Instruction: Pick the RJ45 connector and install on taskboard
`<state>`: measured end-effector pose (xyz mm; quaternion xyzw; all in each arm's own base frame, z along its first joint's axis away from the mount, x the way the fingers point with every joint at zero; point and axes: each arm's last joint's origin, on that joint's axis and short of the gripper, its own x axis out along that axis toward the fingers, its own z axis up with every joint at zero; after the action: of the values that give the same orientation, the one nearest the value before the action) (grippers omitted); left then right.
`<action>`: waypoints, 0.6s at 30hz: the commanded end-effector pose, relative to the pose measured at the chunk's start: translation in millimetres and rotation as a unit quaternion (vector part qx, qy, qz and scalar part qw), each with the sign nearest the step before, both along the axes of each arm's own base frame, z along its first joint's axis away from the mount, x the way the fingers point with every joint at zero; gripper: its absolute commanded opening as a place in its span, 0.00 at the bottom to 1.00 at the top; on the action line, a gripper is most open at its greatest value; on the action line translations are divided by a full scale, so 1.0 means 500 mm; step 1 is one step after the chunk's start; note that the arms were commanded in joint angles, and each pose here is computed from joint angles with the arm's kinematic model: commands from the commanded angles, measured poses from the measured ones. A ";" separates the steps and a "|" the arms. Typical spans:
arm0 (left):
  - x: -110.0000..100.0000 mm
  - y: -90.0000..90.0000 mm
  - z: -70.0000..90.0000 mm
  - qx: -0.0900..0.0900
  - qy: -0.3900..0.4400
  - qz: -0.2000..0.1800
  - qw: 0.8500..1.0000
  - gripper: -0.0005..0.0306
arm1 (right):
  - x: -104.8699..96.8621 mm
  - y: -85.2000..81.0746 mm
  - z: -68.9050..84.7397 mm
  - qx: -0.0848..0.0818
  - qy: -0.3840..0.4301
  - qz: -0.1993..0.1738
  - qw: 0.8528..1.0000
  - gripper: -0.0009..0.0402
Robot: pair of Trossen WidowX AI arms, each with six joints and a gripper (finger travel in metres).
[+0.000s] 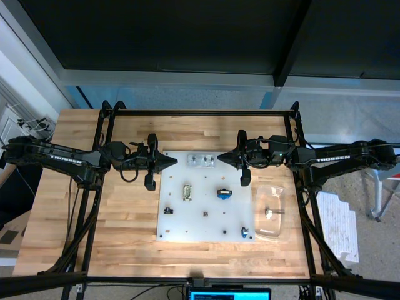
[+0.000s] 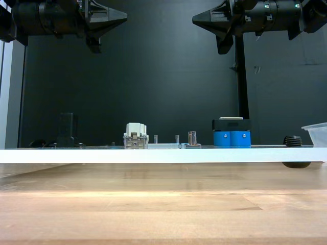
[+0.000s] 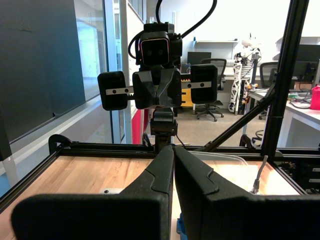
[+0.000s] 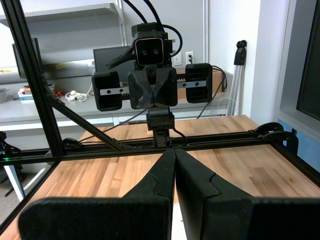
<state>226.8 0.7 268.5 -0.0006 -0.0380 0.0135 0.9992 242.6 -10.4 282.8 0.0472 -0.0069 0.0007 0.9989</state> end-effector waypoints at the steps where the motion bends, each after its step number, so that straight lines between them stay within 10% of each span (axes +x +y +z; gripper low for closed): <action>1: 0.000 0.000 0.000 0.000 0.000 0.000 1.000 0.02 | 0.000 0.000 0.001 0.000 -0.001 0.000 1.000 0.02; 18: 0.000 0.000 0.000 0.000 0.000 0.000 1.000 0.02 | 0.000 0.000 0.001 0.000 0.000 0.000 1.000 0.02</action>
<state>226.8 0.7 268.6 -0.0006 -0.0382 0.0133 0.9992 242.7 -10.2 283.0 0.0474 -0.0071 0.0011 0.9988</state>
